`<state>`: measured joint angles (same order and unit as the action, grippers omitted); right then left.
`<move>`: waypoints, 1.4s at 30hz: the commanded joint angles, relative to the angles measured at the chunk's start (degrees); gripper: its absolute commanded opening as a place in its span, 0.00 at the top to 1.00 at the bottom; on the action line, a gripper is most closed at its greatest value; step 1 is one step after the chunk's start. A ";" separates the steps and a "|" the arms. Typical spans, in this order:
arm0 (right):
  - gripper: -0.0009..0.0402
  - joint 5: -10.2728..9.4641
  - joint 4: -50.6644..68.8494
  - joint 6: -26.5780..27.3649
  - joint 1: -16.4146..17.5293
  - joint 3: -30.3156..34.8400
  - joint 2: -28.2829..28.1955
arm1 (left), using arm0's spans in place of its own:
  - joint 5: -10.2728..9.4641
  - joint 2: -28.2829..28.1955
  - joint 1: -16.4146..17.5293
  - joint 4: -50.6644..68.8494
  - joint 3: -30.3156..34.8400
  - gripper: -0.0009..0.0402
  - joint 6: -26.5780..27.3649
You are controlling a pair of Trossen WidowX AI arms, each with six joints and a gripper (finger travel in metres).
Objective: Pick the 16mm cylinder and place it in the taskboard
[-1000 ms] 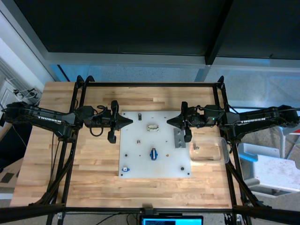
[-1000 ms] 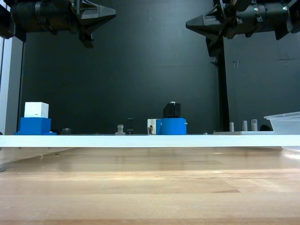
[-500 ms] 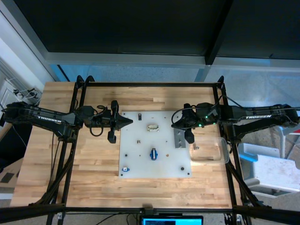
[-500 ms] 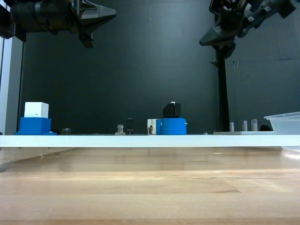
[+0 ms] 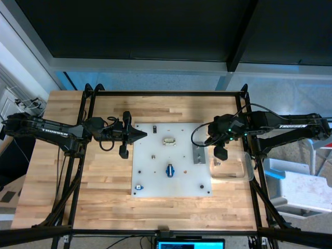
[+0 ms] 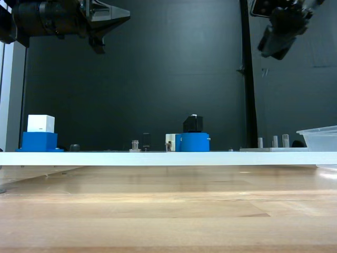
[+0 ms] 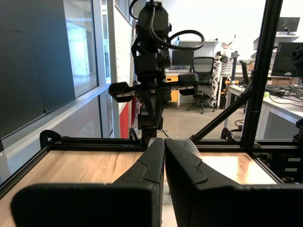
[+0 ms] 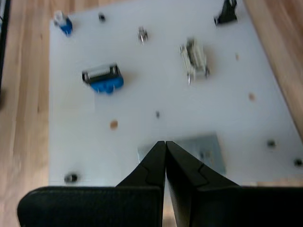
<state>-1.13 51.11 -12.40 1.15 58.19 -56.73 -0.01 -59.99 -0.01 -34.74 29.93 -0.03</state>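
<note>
This is a robotics lab. A pale butcher-block wooden table [image 5: 104,176] stands inside a black metal bar frame [image 5: 166,94], with the flat square white taskboard [image 5: 155,176] in its middle. Two black robot arms reach in over it. The left gripper [image 7: 164,141] hangs above the board's left edge and the right gripper [image 8: 165,144] above its right edge, each with its fingers pressed together. Past the table's right side are a black office chair [image 7: 202,66], desks [image 7: 284,101], dark computer monitors [image 7: 288,23] and tall glass wall panels [image 7: 80,52].
</note>
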 commanded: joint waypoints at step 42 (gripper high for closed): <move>0.98 -0.42 28.11 -6.16 7.91 5.92 -4.50 | 0.00 0.00 0.00 -0.02 0.02 0.98 -0.02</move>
<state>-1.56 79.35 -18.28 8.73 64.14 -60.80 -0.01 -59.99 -0.01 -34.76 29.93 -0.05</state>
